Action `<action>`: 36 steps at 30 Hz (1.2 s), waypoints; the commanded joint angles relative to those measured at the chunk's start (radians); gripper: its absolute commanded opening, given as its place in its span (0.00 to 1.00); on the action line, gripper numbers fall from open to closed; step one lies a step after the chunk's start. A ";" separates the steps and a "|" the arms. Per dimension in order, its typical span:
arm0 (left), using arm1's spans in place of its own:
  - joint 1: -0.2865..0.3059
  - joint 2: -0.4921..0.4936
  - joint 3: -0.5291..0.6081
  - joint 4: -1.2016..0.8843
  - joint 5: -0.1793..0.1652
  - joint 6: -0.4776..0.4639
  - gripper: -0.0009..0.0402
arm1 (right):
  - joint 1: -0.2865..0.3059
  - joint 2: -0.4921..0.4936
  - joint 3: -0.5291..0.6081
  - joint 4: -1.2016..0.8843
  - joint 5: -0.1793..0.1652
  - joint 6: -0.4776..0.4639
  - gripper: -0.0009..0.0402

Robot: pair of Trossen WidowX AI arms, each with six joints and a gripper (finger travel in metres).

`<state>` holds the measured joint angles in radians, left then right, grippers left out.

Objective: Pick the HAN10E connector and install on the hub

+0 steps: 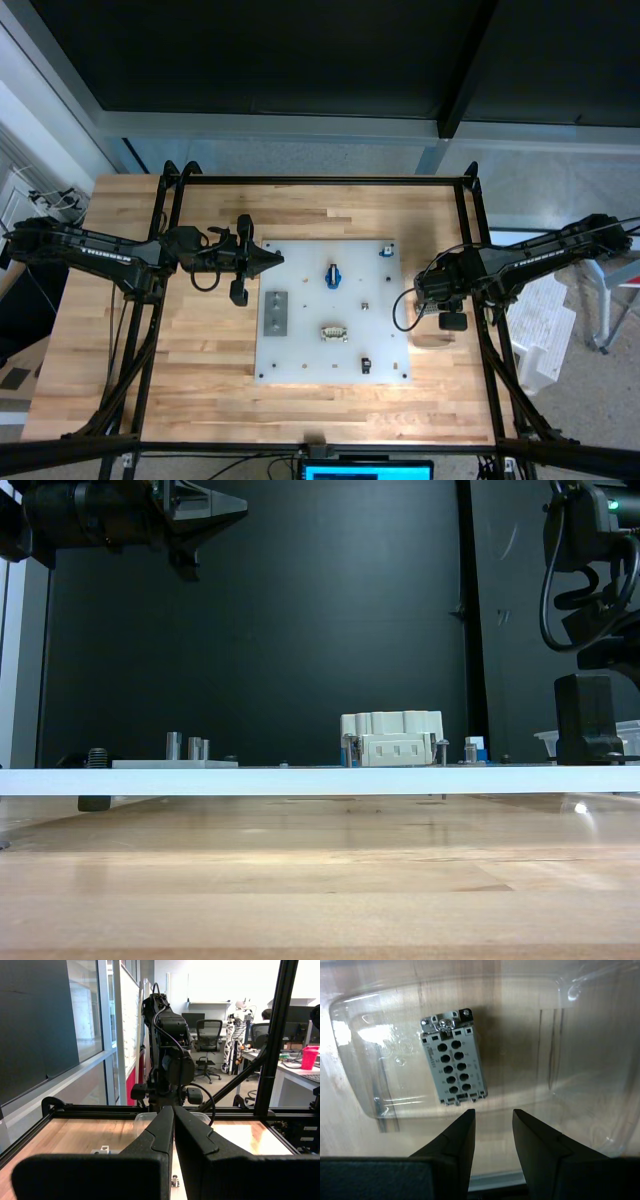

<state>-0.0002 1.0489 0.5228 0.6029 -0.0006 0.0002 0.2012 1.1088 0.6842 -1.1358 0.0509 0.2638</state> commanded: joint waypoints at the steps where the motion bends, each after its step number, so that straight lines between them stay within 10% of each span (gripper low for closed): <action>1: 0.000 0.000 0.000 0.000 0.000 0.000 0.02 | 0.001 0.000 -0.003 0.004 -0.008 0.018 0.29; 36: 0.000 0.000 0.000 0.000 0.000 0.000 0.02 | 0.052 0.023 -0.023 0.058 -0.070 0.025 0.43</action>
<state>-0.0006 1.0489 0.5228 0.6029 -0.0006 0.0002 0.2459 1.1221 0.6613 -1.0801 -0.0223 0.2844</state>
